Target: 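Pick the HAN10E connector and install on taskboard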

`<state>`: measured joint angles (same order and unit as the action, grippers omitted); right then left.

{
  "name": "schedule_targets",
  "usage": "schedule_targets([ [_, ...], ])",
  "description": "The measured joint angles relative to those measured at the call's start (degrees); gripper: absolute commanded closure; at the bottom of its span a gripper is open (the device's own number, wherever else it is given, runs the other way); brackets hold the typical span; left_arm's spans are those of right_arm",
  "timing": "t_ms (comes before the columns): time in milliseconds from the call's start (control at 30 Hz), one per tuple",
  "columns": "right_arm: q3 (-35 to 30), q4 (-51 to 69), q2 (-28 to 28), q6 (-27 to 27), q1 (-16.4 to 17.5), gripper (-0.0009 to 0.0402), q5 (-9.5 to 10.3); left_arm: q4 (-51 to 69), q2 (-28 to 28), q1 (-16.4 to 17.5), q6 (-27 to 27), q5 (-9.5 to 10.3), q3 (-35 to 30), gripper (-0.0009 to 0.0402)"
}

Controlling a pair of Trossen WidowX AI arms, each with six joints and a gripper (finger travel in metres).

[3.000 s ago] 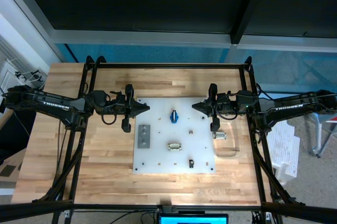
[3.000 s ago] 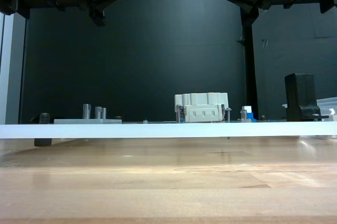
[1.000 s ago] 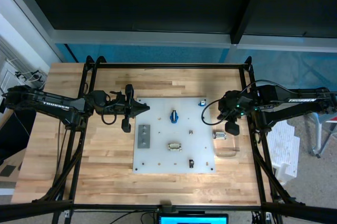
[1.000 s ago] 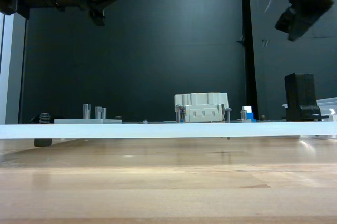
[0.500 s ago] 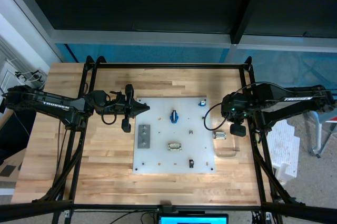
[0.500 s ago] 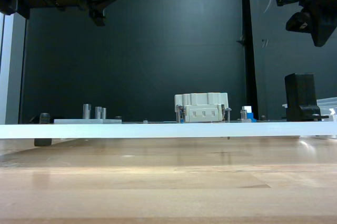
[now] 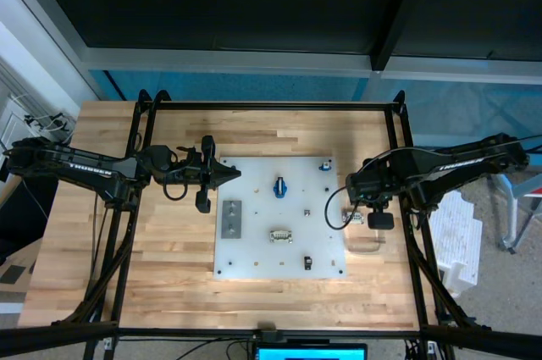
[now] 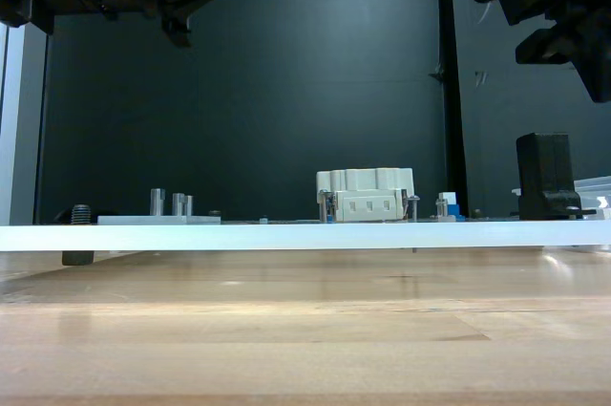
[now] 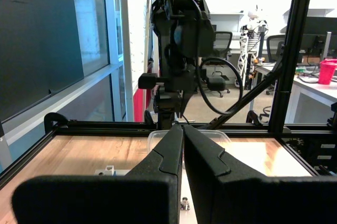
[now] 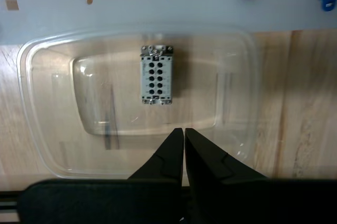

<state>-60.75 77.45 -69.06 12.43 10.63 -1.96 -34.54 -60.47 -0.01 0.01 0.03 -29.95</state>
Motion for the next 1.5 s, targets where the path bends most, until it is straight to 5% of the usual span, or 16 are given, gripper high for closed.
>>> schedule_targets([
  [200, 0.17, -1.36, -2.56, 1.31, 0.31, 0.0272, -0.57, 0.0, 0.0, 0.0, 0.0, 0.0, 0.0, 0.0392],
  [433, 2.34, -3.89, -2.78, 2.95, 2.51, 0.0171, -4.22, 0.0, 0.0, 0.0, 0.0, -0.02, 0.02, 0.0392],
  [600, 5.55, -7.45, -2.78, 3.41, 3.28, 0.0129, -4.07, 0.0, 0.0, 0.0, 0.0, -0.02, 0.0, 0.0392],
  [1500, 14.93, -22.25, -5.73, 4.96, 5.18, 0.0105, -3.82, 0.0, 0.0, 0.0, 0.0, -0.02, 0.0, 0.0392],
])
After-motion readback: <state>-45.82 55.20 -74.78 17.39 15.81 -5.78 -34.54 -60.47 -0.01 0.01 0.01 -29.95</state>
